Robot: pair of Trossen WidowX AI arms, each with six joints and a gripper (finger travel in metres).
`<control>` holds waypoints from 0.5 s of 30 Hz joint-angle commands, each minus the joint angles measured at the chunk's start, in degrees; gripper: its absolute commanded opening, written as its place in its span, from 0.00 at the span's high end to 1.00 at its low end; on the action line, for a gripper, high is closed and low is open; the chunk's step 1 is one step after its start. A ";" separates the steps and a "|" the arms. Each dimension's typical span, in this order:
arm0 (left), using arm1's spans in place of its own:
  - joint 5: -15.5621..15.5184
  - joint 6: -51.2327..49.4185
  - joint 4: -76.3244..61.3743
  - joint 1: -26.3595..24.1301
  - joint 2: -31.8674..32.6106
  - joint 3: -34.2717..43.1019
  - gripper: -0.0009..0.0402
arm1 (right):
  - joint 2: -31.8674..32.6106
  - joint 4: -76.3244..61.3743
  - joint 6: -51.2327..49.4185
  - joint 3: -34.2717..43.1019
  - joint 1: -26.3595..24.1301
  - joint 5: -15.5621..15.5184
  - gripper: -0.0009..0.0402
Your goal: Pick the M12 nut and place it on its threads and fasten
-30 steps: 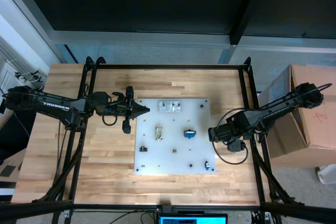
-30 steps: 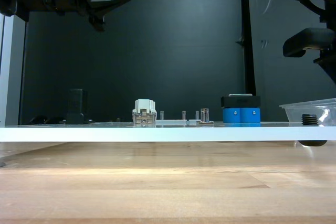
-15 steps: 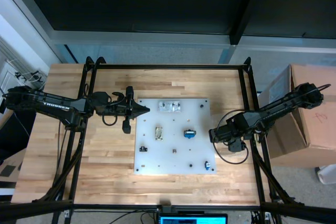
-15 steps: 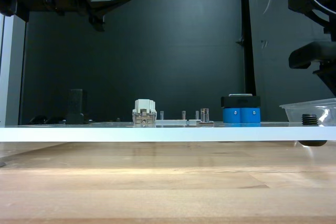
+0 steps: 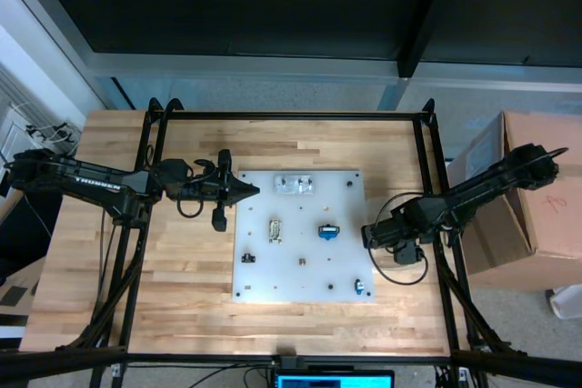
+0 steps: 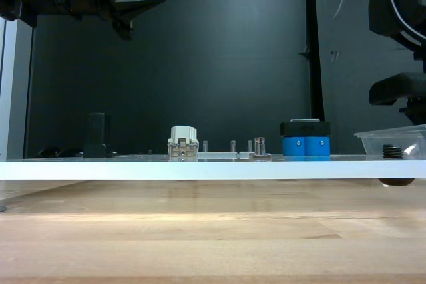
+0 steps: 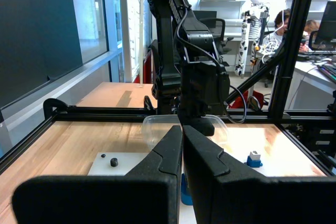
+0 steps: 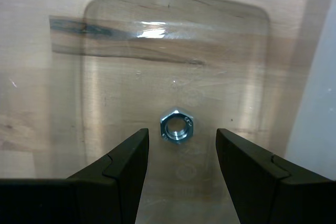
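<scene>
Arm lettering: white capitals that seem to read "TROSSEN" run along the long black link of the left arm (image 5: 94, 186), seen in the high view.
Box mark: one red handwritten sign, perhaps an "A", on the brown cardboard box (image 5: 532, 197); not certain.

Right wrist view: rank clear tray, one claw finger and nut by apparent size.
1. clear tray.
2. claw finger, though nearness inflates it.
3. M12 nut, lying free in the tray under the open right claw.
Left claw, shut, hangs over the board's left edge.
</scene>
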 commanded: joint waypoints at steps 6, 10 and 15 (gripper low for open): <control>0.02 0.00 0.02 0.00 0.00 0.00 0.98 | 1.22 1.84 0.04 -1.25 0.02 -0.13 0.55; 0.02 0.00 0.02 0.02 0.00 0.00 0.98 | 1.22 2.10 0.04 -1.49 0.02 -0.13 0.55; 0.02 0.00 0.02 0.00 0.00 0.00 0.98 | 1.22 2.21 0.02 -1.51 0.00 -0.13 0.55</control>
